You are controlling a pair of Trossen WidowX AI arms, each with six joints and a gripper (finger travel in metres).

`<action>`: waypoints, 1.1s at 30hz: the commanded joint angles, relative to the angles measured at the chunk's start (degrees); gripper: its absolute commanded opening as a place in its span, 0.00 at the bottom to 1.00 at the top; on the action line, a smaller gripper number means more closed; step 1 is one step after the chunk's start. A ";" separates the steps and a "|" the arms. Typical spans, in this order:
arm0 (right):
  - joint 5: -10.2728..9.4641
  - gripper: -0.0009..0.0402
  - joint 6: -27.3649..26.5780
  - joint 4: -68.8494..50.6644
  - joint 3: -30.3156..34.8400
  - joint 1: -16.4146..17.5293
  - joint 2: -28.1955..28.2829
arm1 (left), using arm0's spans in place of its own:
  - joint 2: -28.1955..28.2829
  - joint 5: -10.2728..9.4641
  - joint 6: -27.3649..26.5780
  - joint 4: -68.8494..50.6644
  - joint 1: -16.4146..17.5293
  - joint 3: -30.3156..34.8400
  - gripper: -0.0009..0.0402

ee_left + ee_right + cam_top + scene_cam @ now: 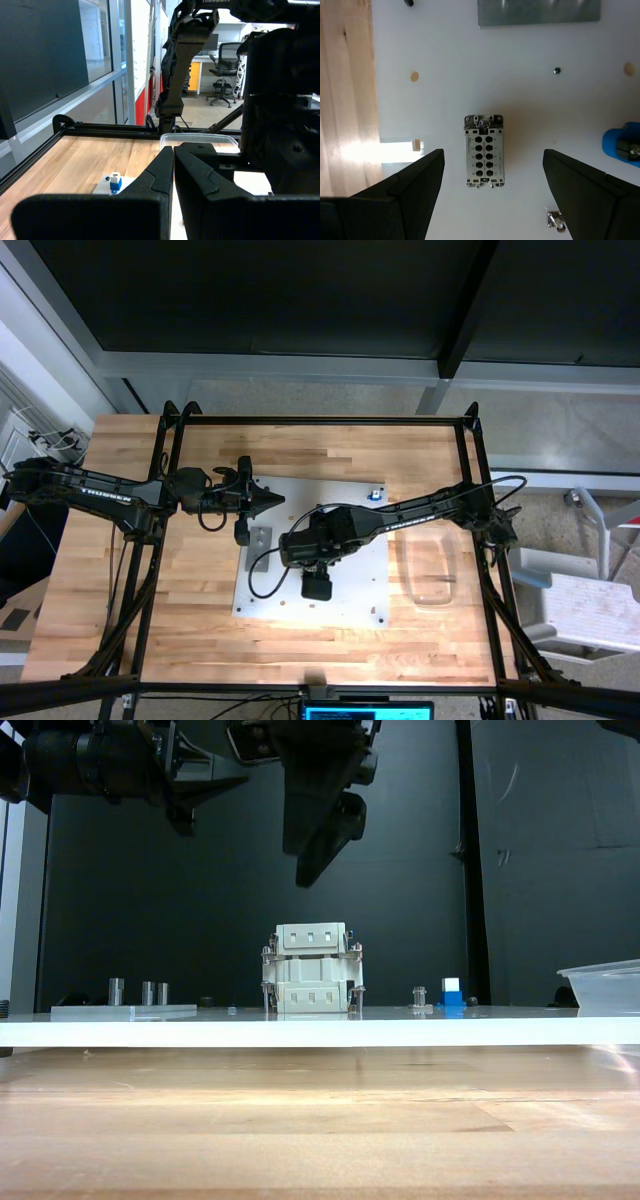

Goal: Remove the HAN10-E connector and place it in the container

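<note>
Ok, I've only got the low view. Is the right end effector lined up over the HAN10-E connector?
Observer: Yes. Its wrist camera shows the HAN10-E connector on the white board, directly between the right end effector's open jaws, untouched.
Operator: And the left one?
Observer: The left end effector is shut, hovering over the board's far left part.
Operator: Where's the container?
Observer: The container sits on the table, just right of the board.

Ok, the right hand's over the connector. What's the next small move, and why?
Probably lower the right hand straight down. It hangs open well above the HAN10-E connector, which sits between its fingers in the right wrist view. The left hand is shut, high over the white board's left side, clear of it.
</note>
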 commanded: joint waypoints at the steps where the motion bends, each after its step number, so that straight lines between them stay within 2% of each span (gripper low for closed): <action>1: 0.00 0.70 -0.02 0.13 0.02 0.07 0.79 | 0.02 0.02 0.00 0.07 0.02 0.02 0.02; 33: -0.48 0.67 -0.68 0.02 0.02 1.07 7.15 | 0.00 0.02 0.00 0.09 0.02 0.02 0.02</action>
